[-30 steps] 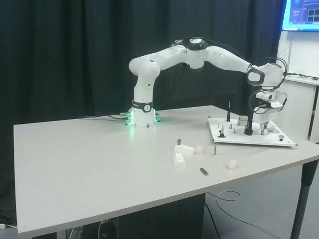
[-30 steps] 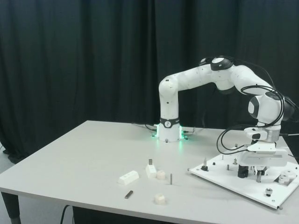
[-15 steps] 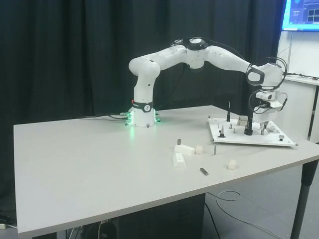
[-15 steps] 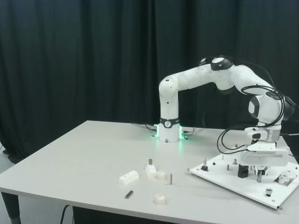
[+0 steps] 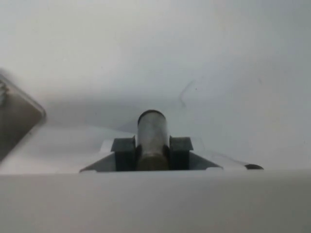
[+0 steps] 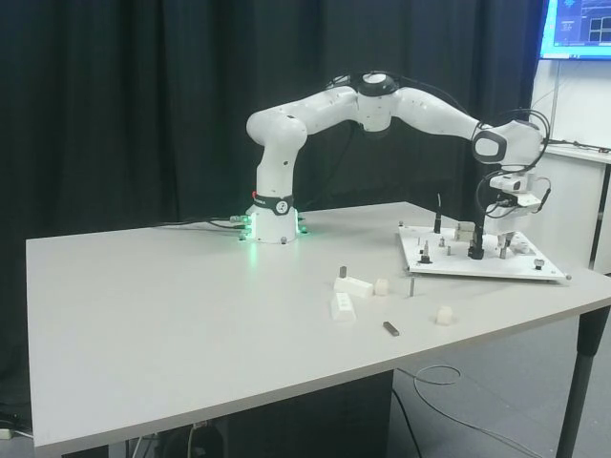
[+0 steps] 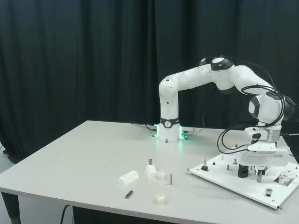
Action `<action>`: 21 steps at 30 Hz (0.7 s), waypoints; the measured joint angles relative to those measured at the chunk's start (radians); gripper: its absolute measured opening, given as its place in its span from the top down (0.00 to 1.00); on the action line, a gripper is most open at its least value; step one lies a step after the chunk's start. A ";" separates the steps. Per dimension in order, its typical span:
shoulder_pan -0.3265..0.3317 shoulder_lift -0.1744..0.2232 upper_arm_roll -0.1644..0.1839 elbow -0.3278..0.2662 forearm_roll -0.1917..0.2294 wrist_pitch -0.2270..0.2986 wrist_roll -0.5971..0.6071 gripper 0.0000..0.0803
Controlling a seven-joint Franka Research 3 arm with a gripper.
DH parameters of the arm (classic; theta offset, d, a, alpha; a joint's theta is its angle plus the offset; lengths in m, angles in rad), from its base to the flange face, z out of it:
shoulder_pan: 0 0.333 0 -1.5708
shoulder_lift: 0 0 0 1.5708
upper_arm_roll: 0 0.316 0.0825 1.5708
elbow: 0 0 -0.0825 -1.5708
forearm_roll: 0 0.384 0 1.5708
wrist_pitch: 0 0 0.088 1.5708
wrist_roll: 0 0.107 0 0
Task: Insert round peg 4.
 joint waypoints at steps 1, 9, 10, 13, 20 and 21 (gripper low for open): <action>0.000 0.000 0.000 0.000 0.000 0.001 0.001 0.82; -0.001 0.000 0.010 -0.004 0.000 0.019 0.007 0.82; -0.001 0.000 0.010 -0.004 0.000 0.021 0.007 0.82; -0.001 0.000 0.010 -0.005 0.000 0.021 0.007 0.82; -0.001 0.000 0.010 -0.005 0.000 0.022 0.007 0.82; -0.001 0.000 0.010 -0.005 0.000 0.023 0.007 0.82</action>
